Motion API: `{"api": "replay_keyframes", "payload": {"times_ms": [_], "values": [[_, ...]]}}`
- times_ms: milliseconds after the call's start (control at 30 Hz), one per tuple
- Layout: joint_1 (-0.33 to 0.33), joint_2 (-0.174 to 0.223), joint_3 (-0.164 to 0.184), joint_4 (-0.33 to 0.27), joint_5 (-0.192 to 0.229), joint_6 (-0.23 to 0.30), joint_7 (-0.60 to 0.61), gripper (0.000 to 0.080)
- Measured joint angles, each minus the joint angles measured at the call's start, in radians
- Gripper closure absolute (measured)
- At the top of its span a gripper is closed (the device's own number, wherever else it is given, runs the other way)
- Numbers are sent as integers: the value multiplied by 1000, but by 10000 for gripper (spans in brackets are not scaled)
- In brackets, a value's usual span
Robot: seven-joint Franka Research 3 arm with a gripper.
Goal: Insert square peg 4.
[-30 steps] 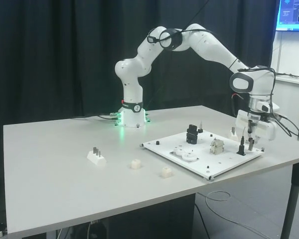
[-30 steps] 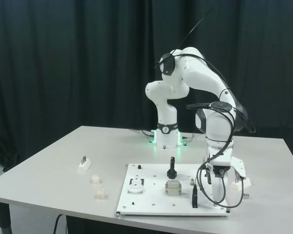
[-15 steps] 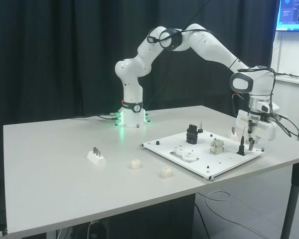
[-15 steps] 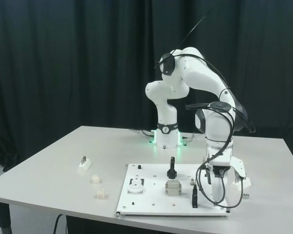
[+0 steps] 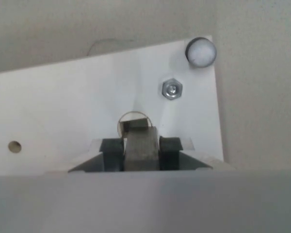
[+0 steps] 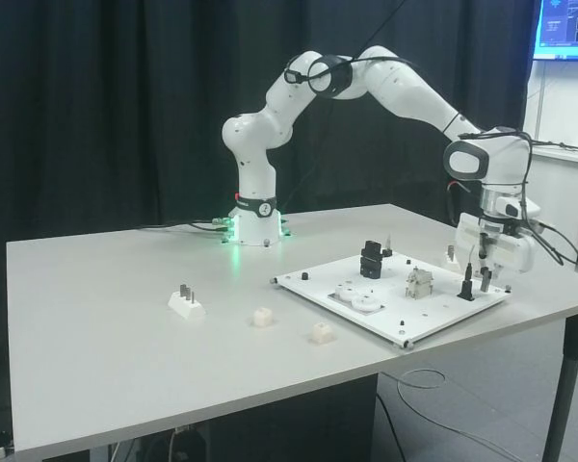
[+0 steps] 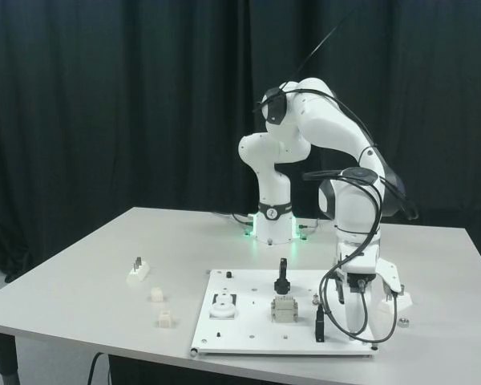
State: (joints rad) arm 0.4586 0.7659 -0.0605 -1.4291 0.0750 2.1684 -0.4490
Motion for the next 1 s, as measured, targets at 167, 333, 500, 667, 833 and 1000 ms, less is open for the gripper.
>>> {"api": "replay_keyframes", "payload": {"times_ms": [167, 333, 500, 667, 833, 1000], "values": [[0, 1, -1, 1, 0, 0, -1, 652], [0, 1, -1, 1, 4, 0, -1, 652], [2, 1, -1, 2, 7, 0, -4, 652], [6, 1, -1, 2, 8, 0, -7, 652], [6, 1, -2, 2, 8, 0, -13, 652], [6, 1, -2, 2, 8, -1, -23, 652]]}}
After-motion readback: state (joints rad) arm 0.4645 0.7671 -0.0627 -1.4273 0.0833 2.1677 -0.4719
